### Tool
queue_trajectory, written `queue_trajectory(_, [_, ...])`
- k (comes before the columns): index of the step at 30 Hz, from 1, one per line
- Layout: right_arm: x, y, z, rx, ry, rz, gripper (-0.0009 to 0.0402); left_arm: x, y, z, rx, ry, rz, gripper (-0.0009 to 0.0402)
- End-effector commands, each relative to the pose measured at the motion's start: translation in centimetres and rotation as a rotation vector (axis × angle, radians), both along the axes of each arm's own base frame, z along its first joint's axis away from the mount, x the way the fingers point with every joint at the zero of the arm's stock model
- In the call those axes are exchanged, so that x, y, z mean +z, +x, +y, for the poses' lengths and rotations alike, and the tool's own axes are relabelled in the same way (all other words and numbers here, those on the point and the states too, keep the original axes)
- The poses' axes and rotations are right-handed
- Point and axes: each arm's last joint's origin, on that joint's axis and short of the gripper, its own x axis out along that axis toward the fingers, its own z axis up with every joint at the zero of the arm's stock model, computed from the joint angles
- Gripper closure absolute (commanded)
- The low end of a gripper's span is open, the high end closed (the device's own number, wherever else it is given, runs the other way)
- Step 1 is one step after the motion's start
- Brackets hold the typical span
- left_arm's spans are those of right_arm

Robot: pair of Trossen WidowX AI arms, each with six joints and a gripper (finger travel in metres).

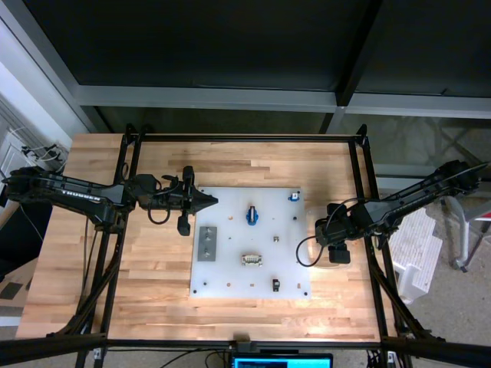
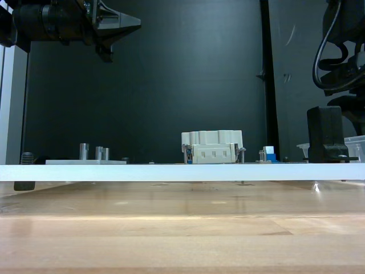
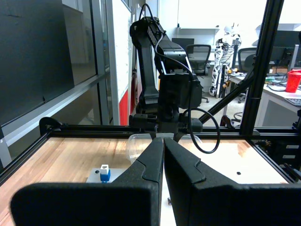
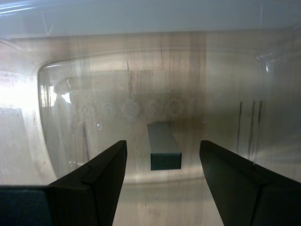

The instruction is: Pick the 16mm bar and install on taskboard

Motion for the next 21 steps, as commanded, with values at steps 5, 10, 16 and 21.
queue_trajectory(5, [-0.39,-0.18,-0.02,0.006,-0.003,0.006,0.0178,0.02,0.00,0.01,0.000,0.000,-0.001,0.0393])
queue_trajectory(10, [-0.38,-0.12,0.00,0.008,-0.002,0.000,0.0188,0.01,0.00,0.00,0.000,0.000,0.000,0.0393])
queue_trajectory(16, [-0.37,-0.06,0.02,0.014,0.000,-0.006,0.0223,0.01,0.00,0.01,0.000,0.000,0.000,0.0393])
queue_trajectory(21, [-0.37,0.00,0.05,0.014,0.002,-0.013,0.0251,0.01,0.00,0.00,0.000,0.000,0.000,0.0393])
